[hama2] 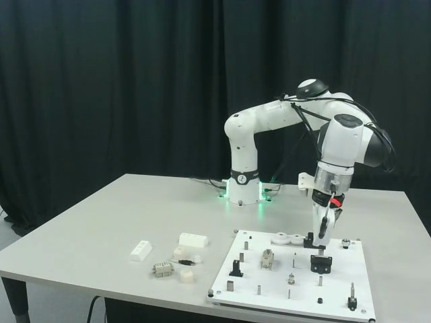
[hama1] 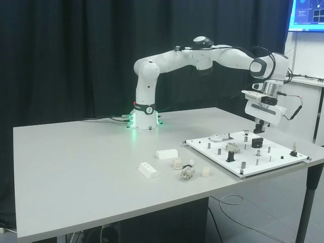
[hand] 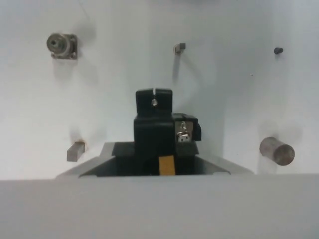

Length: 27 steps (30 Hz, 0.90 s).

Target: Place D-SUB.

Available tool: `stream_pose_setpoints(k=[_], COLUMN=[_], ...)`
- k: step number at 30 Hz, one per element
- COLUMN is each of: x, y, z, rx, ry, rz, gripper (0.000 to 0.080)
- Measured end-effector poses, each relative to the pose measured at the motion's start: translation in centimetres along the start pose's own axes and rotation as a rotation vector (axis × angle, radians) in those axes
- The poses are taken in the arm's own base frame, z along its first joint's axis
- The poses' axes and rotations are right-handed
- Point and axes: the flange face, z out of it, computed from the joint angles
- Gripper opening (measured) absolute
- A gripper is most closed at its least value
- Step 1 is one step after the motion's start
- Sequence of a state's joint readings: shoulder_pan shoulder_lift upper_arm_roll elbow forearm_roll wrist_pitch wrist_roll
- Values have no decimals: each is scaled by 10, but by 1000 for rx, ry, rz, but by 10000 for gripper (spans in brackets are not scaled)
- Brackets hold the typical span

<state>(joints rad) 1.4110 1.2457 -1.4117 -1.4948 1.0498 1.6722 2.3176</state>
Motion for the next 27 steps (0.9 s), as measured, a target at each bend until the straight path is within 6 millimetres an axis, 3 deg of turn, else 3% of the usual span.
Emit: stream_pose_setpoints(k=[27], x=[2], y=[12], z=[-1], rx=[-4], ry=[-1], rz=[4], gripper=[154])
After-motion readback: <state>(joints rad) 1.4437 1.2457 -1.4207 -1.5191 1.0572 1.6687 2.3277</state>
